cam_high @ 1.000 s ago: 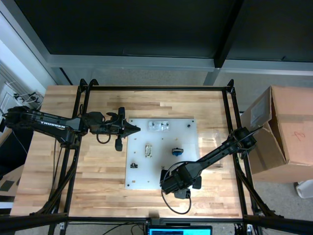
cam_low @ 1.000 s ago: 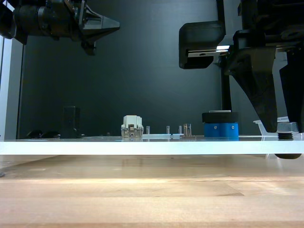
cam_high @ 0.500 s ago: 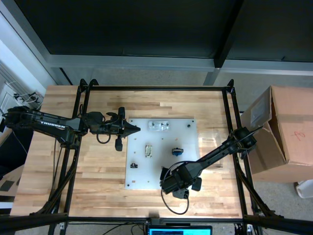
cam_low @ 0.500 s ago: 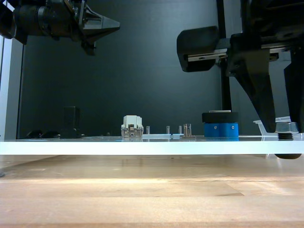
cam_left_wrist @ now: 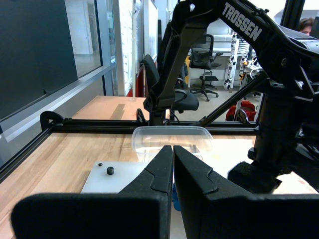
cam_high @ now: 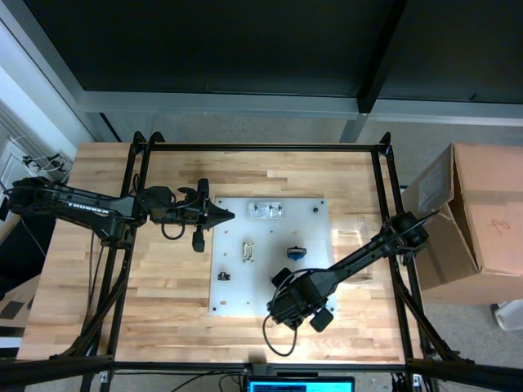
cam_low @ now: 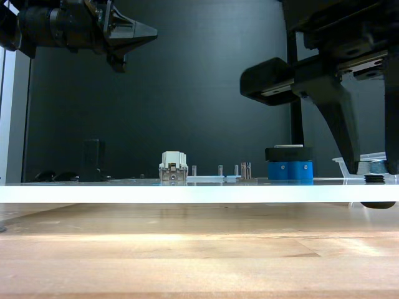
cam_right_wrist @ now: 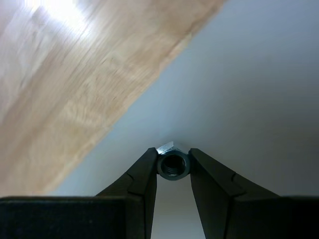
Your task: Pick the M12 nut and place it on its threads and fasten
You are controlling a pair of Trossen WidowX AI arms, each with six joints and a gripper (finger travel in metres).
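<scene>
I see the M12 nut (cam_right_wrist: 173,162) pinched between the fingertips of the right gripper (cam_low: 373,163). It sits on top of its stud (cam_low: 374,179), at the near edge of the white board (cam_high: 237,286). The left gripper (cam_left_wrist: 173,149) hovers high over the board's far left edge, its fingers together and holding nothing.

- We are seeing the left gripper (cam_high: 225,216) hanging over the far left edge of the white board (cam_high: 310,233), pointing right.
- We are seeing the right gripper (cam_high: 288,304) reaching down over the board's near right edge.
- A blue part (cam_high: 295,254) is sitting mid-board.
- A cardboard box (cam_high: 474,212) is standing beside the wooden table (cam_high: 163,278), on its right.
</scene>
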